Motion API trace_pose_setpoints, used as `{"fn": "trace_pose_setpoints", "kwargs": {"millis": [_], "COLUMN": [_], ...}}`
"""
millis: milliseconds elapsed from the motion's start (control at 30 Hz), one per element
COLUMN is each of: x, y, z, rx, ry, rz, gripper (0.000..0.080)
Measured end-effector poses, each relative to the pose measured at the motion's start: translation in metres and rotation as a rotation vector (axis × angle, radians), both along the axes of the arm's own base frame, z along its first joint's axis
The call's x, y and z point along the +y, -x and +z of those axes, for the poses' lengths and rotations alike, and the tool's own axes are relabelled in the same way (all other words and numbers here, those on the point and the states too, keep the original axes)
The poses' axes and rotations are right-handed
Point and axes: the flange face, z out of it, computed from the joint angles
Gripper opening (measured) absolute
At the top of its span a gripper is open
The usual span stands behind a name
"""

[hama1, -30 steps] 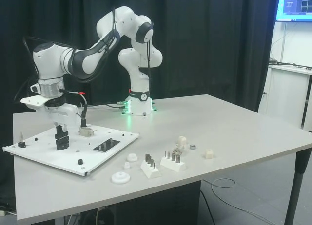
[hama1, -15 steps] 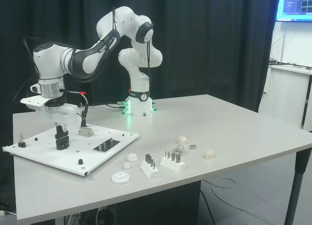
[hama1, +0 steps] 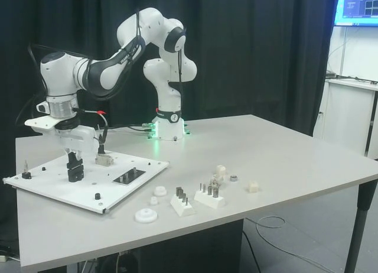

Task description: Insert D-SUB.

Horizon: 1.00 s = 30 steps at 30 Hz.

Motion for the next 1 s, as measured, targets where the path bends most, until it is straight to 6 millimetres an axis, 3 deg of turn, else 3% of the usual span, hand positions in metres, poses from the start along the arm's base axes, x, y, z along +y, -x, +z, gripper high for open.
{"fn": "trace_pose_setpoints", "kwargs": {"millis": [1000], "x": [0.0040], "y": [-0.0071], "z": [-0.0034], "rx": [0.001], "ry": [0.009], "rz": [-0.011], "gripper": [0.0154]}}
